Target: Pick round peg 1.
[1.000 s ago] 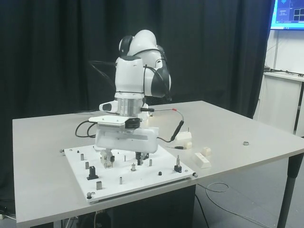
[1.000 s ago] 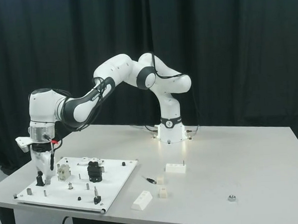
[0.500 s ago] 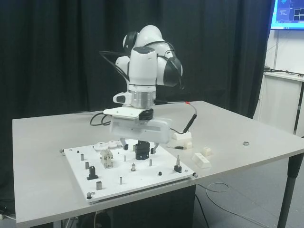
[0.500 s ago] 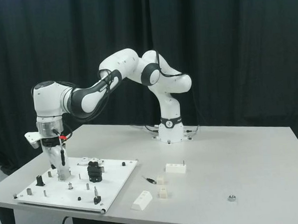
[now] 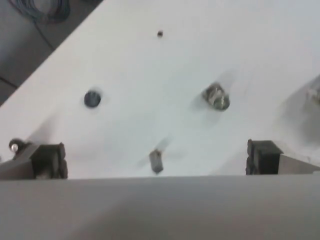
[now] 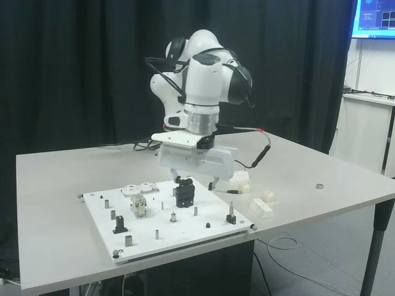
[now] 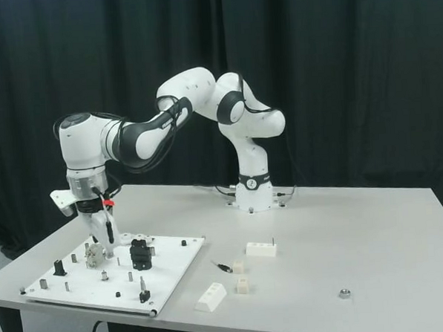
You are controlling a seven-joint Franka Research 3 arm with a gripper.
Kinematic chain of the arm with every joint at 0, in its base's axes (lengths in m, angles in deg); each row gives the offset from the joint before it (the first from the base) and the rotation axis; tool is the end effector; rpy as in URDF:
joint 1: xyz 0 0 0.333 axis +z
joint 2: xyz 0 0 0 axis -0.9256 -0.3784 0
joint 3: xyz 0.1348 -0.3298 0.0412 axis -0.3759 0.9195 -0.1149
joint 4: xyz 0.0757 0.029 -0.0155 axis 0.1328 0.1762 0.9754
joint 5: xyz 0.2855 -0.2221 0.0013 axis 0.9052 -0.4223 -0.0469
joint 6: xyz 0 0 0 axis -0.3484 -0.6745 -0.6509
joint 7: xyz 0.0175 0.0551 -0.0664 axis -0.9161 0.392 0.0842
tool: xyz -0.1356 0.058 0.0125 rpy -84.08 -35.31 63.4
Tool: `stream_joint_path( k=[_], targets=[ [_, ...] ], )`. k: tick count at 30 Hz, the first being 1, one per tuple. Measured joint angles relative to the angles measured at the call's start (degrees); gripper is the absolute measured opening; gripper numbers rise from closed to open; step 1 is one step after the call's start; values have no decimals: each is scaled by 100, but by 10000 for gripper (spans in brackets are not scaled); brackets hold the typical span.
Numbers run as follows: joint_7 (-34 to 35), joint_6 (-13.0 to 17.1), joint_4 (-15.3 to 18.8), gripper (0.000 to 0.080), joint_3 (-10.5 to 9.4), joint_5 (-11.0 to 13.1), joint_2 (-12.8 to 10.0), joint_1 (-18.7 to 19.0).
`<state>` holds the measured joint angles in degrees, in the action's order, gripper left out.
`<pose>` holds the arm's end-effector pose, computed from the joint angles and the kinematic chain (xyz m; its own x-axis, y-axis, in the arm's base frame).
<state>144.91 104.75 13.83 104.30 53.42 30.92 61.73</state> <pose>0.7196 -0.2570 0.3147 0.0488 -0.9986 0.0223 -0.9941 -0.0464 0.0981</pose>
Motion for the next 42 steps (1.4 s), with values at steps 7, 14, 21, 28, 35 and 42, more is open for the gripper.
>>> stream_joint_path(
  k=[7, 14, 21, 28, 35, 42],
  targets=[
    [219, -377, 29, 800, 22, -47, 68, 148],
    [488, -761, 112, 800, 22, -114, 144, 320],
    [757, -1048, 319, 800, 12, -197, 257, 551],
    [1059, -1099, 740, 800, -29, -356, 453, 812],
    [1406, -1046, 1257, 800, -214, -590, 737, 1008],
    [1813, -794, 1899, 800, -608, -922, 1125, 1064]
  ],
)
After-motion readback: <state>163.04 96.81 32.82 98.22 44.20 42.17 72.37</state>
